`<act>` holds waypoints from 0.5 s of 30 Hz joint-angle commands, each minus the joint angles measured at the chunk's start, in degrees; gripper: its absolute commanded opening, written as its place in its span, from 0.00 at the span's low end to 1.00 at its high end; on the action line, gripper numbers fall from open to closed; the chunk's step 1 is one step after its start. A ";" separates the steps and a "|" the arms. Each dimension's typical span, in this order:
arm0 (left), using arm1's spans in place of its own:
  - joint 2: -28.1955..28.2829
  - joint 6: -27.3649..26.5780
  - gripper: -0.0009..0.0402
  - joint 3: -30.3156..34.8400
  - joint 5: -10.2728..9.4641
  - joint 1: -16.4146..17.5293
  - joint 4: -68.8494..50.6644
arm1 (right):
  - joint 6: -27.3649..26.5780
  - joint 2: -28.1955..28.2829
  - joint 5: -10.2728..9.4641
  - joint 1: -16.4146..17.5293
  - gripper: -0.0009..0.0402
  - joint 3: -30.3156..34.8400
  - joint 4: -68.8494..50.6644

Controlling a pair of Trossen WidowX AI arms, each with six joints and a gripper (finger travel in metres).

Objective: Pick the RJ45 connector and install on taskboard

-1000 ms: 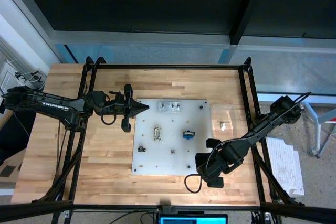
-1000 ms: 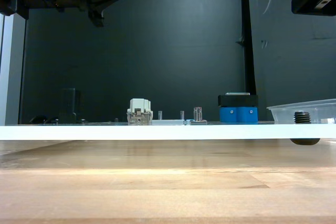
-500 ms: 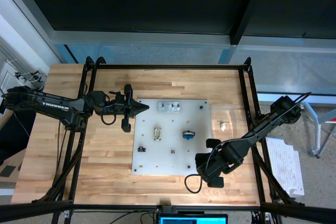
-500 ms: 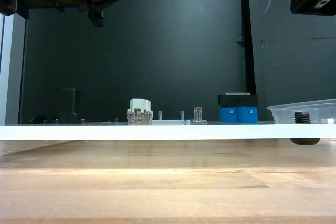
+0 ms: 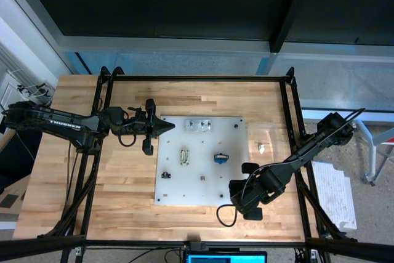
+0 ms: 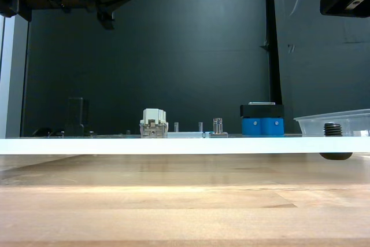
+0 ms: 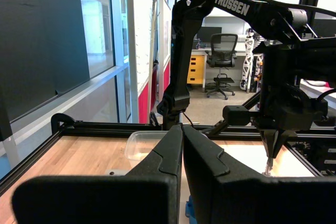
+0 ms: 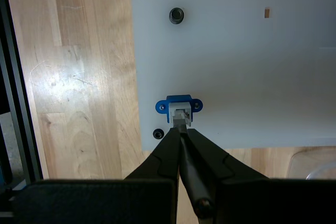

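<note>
Right gripper (image 8: 180, 128) above taskboard (image 5: 184, 183) near-right corner, fingers clamped on RJ45 connector (image 8: 181, 116); left gripper (image 5: 171, 126) at far-left edge, fingers together; risk: tip-held plug may twist, jamming at blue socket (image 8: 178, 105).

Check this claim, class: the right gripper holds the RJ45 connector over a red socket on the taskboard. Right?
The socket is blue, not red (right wrist view); the right gripper holds the RJ45 connector over it on the taskboard. The left gripper hangs at its left edge.

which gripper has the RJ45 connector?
Right gripper: shut on the RJ45 connector at a blue socket on the taskboard. The left gripper, over the taskboard's left edge, is shut and empty.
</note>
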 commanded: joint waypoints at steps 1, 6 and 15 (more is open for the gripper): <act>0.02 0.02 0.02 0.00 0.00 0.00 0.02 | 0.02 -0.02 0.44 0.02 0.02 0.00 0.13; 0.00 0.00 0.02 0.00 0.00 0.00 0.02 | 0.02 -0.02 1.14 0.02 0.02 0.00 0.20; 0.00 0.00 0.02 0.00 0.00 0.00 0.02 | 0.02 -0.02 1.22 0.02 0.02 0.00 0.17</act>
